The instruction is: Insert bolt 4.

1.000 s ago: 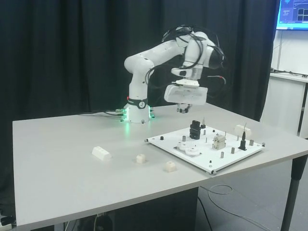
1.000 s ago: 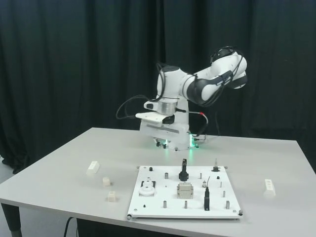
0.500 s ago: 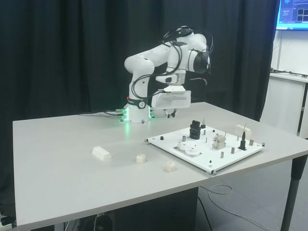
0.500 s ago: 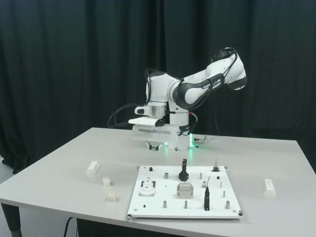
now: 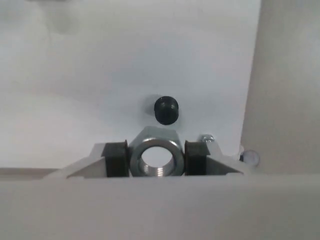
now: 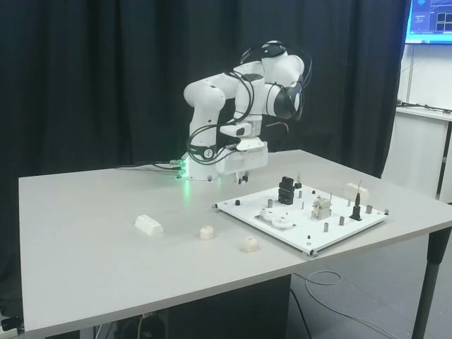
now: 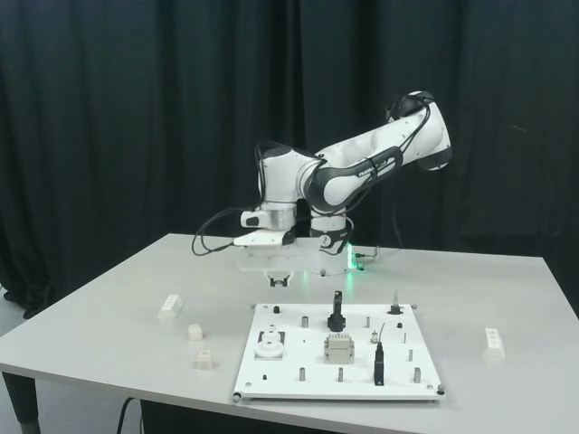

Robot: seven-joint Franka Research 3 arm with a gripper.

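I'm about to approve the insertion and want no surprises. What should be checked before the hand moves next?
1. Part gripped: ok. The hand is shut on a threaded metal part, held between both black pads.
2. Hand over the board: ok, near one corner.
3. Hand clear of the board: ok. The second room view shows it above the surface.
4. Black peg clear of the part: ok, they are apart.
5. Hole for bolt 4 in sight: cannot tell. No open hole shows under the hand.
6. Part is really a bolt: cannot tell. Only a hex ring shows.
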